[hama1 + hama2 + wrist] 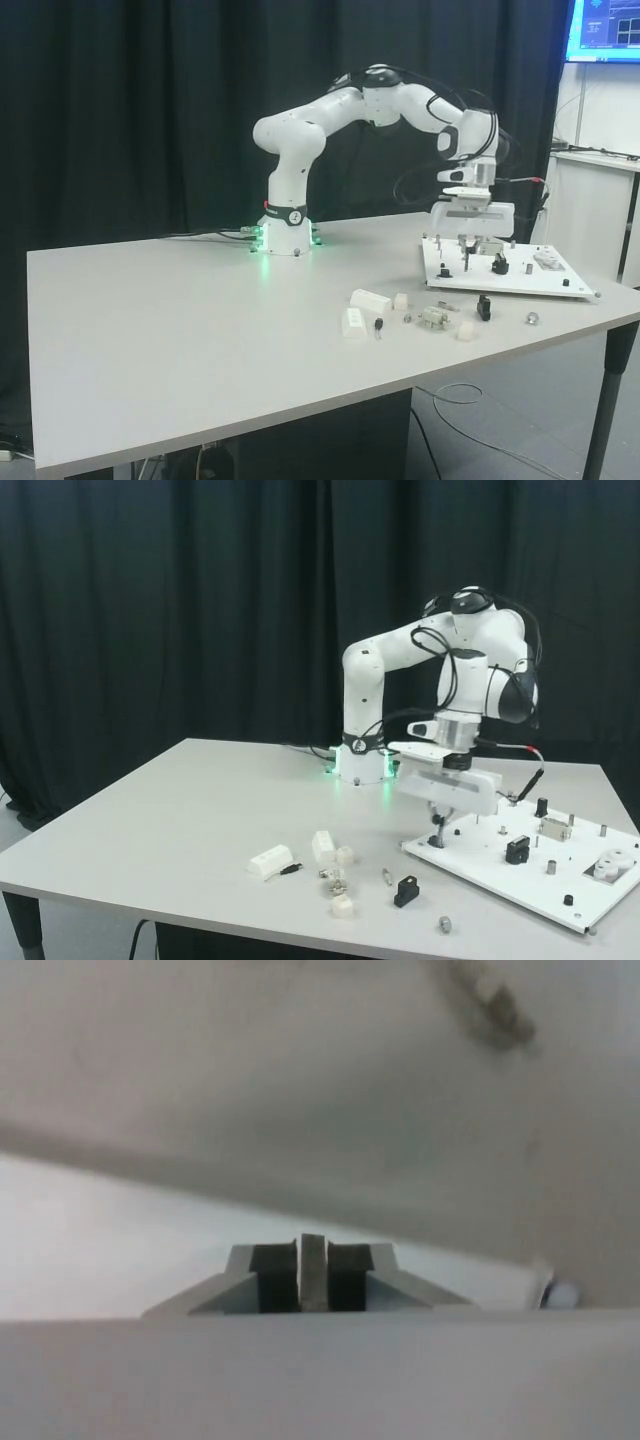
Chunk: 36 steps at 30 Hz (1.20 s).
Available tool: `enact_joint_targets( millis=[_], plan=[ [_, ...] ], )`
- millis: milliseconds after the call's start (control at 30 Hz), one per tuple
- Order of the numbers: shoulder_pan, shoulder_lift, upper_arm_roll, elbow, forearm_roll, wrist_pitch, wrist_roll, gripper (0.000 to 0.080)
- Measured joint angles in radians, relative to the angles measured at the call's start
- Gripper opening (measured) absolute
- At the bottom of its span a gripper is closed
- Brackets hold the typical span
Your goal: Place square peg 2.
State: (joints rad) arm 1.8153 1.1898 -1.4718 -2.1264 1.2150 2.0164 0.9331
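- I see a black curtain (200, 600) filling the whole backdrop of the room; in the first room view a lit screen (605, 30) sits at the upper corner, with a white cabinet (590, 205) below it, beside the table.
- The broad grey table (180, 320) carries everything; its surface runs bare across the half away from the arm's reach.
- The white Franka arm (420, 645) stands on its base, ringed with green lights (262, 240), at the far edge of the table, and bends over and down toward the board.
- The flat white assembly board (500, 875) lies on the table at the arm's side, with small black fixtures and upright pins standing on it.
- The two-finger gripper (313, 1275) hangs straight down over the near corner of the board. From the wrist view I read its black pads (272, 1278) as drawn in against a slim grey square peg (313, 1272), one pad pressed on each side of it, so the peg is clamped between them.
- In the second room view the peg's lower end (437, 838) is just at the board's surface; I cannot tell whether it touches or is seated in a hole.
- Loose on the table in front of the board: two white blocks (362, 308), some smaller white pieces (343, 905), a little metal part (433, 317) and a small black piece (405, 890), scattered near one another and apart from the board.
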Motion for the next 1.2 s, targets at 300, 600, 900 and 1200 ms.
enact_joint_targets(
  millis=[300,600,900,1200],
  plan=[
    [-0.116,0.0,0.057,0.042,0.049,0.04,-0.101,0.0058],
    [-0.221,0.001,0.103,0.107,0.058,0.045,-0.143,0.0058],
    [-0.276,0.002,0.126,0.147,0.058,0.036,-0.185,0.0058],
    [-0.293,0.005,0.138,0.155,0.058,0.034,-0.19,0.0058]
  ],
)
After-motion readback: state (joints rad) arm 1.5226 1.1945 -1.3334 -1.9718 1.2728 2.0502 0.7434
